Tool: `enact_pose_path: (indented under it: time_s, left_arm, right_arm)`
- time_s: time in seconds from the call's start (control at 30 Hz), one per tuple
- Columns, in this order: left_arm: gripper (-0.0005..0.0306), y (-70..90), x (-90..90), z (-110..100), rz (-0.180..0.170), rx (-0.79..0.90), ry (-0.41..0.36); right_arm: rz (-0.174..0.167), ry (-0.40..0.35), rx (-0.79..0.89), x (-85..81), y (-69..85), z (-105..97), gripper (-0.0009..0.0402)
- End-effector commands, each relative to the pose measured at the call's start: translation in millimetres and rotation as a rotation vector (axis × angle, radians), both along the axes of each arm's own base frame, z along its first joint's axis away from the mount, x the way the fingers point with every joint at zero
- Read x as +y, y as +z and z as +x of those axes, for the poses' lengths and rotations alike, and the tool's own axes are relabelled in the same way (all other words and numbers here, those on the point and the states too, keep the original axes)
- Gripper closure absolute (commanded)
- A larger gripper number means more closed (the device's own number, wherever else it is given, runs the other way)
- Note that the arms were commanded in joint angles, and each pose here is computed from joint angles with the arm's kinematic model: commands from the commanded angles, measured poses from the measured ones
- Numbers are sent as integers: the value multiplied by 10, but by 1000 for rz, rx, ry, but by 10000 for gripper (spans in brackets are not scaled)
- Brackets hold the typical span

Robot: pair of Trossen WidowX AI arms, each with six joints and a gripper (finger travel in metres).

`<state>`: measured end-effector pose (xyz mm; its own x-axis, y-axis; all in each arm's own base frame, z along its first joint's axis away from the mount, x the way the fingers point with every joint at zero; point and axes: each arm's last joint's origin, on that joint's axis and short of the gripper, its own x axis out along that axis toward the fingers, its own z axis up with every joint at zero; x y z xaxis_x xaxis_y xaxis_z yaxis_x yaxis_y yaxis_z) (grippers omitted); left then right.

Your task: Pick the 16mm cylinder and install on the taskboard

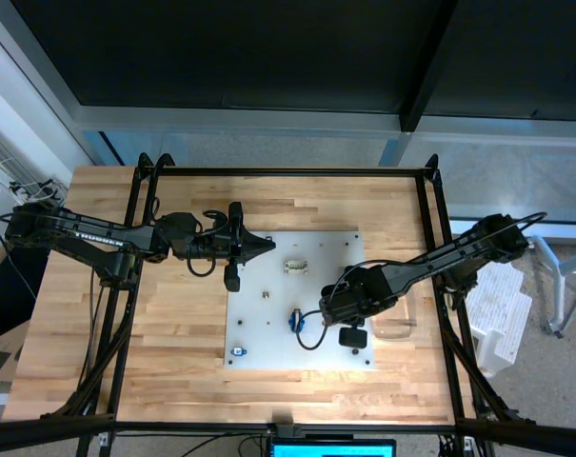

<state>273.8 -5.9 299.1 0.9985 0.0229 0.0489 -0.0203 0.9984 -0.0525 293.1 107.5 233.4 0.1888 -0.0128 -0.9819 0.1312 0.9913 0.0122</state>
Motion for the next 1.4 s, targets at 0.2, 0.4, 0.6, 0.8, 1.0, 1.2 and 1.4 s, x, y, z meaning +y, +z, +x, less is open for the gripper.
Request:
enact_pose_path:
  time_s: [0.2,0.4,0.6,0.8,1.0,1.2,1.4]
  left_arm:
    - [300,-1,1,1,0,0,0]
    - [300,-1,1,1,0,0,0]
    - [300,-1,1,1,0,0,0]
    - [300,-1,1,1,0,0,0]
    - [300,-1,1,1,0,0,0]
    - [300,-1,2,1,0,0,1]
    - [300,-1,1,1,0,0,0]
  right_arm:
    - [1,-2,-5,25,4,116,389]
    - [-2,-10,-17,24,16,127,389]
    - [5,-13,-33,31,19,142,389]
    - [4,-12,-32,47,-13,185,389]
    - [-1,-1,-25,85,-29,290,389]
    - [3,-5,-30,101,-41,328,389]
    - [5,-6,-36,122,-27,381,389]
